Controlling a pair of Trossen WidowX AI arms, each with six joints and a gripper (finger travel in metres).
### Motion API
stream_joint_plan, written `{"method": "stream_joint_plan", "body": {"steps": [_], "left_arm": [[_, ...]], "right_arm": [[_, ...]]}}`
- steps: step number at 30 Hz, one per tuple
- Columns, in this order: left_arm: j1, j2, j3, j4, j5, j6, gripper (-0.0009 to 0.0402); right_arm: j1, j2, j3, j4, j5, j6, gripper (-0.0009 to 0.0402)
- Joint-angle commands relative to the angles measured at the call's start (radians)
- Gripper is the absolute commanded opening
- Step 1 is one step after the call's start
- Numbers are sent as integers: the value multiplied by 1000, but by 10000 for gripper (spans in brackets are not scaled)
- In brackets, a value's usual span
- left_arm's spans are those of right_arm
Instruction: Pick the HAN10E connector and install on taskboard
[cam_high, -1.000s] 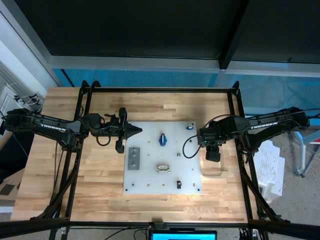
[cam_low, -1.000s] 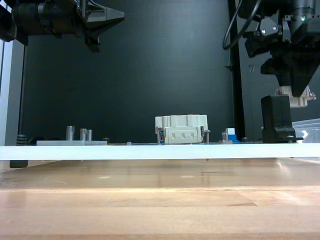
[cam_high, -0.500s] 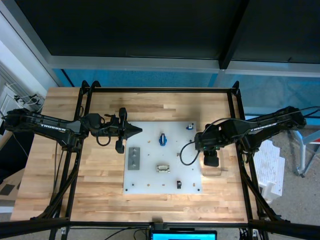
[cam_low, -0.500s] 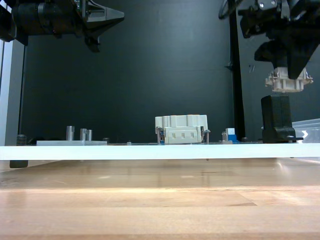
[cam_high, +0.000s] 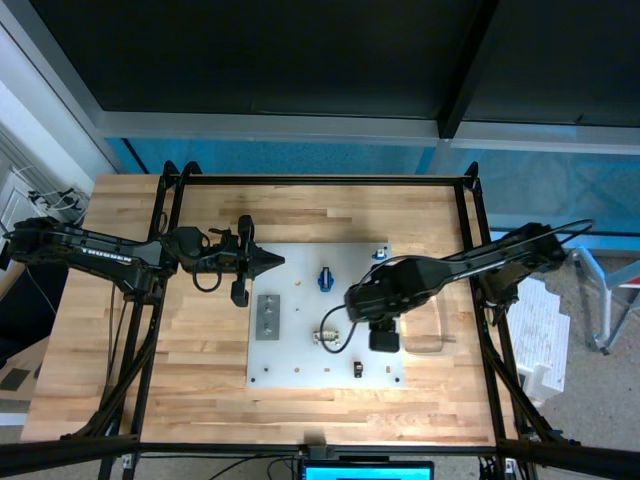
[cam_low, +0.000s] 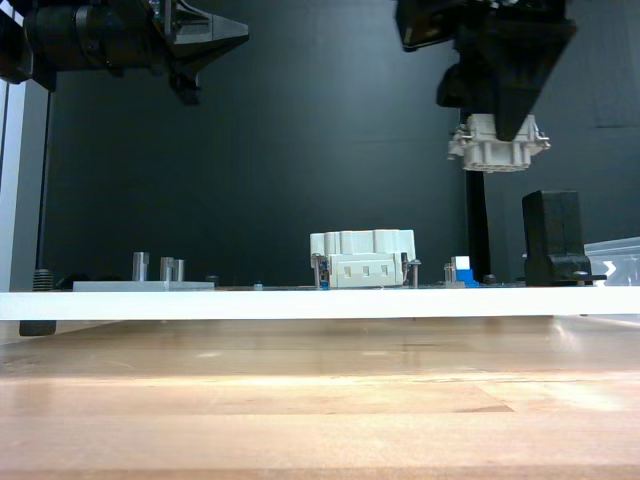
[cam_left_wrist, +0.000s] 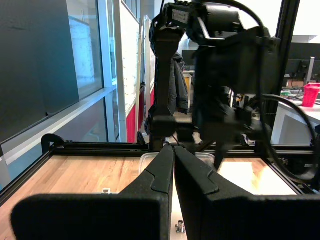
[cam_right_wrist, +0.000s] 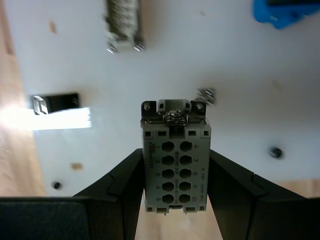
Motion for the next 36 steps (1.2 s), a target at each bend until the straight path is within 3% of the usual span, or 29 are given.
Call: {"method": "stream_joint_plan", "body": {"steps": [1,18,27,36], "left_arm": [[0,0,0,0,0,0,1],[0,0,0,0,0,0,1],[0,0,0,0,0,0,1],[0,0,0,0,0,0,1]], "right_arm": [[2,67,66,0,-3,16,27],[11,349,389,-61,0,7,28],[11,438,476,-68,0,-15,27],[11,441,467,-50,0,-22,28]]}}
